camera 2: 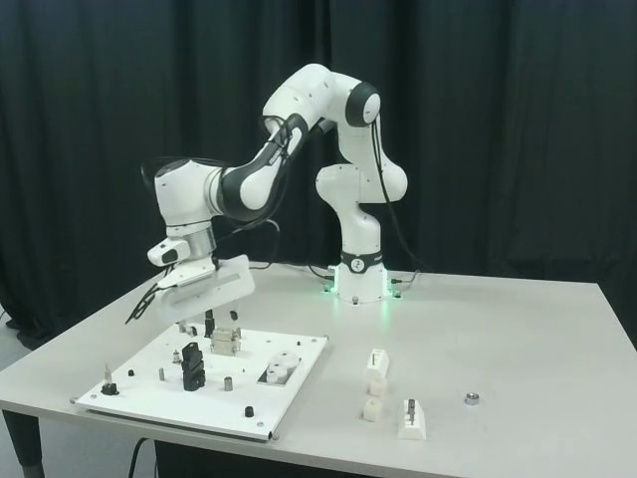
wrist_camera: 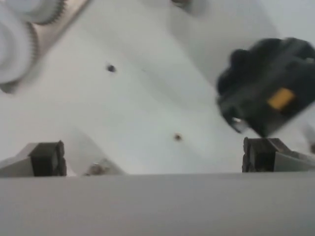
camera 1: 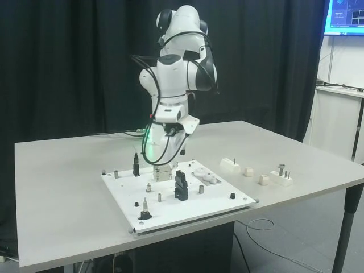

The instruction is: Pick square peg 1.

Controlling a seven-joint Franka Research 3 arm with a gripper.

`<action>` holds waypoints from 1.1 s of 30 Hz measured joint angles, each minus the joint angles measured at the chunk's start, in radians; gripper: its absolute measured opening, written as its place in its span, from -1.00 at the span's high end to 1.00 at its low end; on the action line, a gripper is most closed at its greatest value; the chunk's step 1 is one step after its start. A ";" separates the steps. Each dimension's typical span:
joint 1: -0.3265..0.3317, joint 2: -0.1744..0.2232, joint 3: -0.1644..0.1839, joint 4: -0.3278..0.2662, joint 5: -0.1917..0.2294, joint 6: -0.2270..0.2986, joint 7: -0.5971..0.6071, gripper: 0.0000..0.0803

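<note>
Two fingertips [wrist_camera: 47,158] stand wide apart in the wrist view, nothing between them, so we judge the hand [wrist_camera: 152,158] open and empty. It hovers low over the white board [camera 1: 187,207] on the desk [camera 1: 68,170], near a small grey block [camera 1: 162,173]. We cannot tell which piece is square peg 1; it may be that block, just below the hand.

Arm [camera 2: 299,129]: white rounded shells, black bands at the joints. Black cables [camera 1: 156,99] loop loose along the forearm toward the wrist. Base [camera 2: 360,284]: white column, green light at its foot. Gripper [wrist_camera: 152,157]: grey body, two black ribbed pads [wrist_camera: 47,158], set wide apart. Flat white camera plate [camera 2: 209,284] on the wrist.
</note>
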 joint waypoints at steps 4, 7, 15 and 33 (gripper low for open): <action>0.025 -0.030 0.000 -0.044 -0.014 0.018 0.035 -0.99; 0.043 -0.051 0.000 -0.076 -0.026 0.037 0.070 -0.99; 0.093 -0.095 0.000 -0.158 -0.054 0.101 0.222 -0.99; 0.244 -0.186 0.000 -0.341 -0.056 0.243 0.482 -0.99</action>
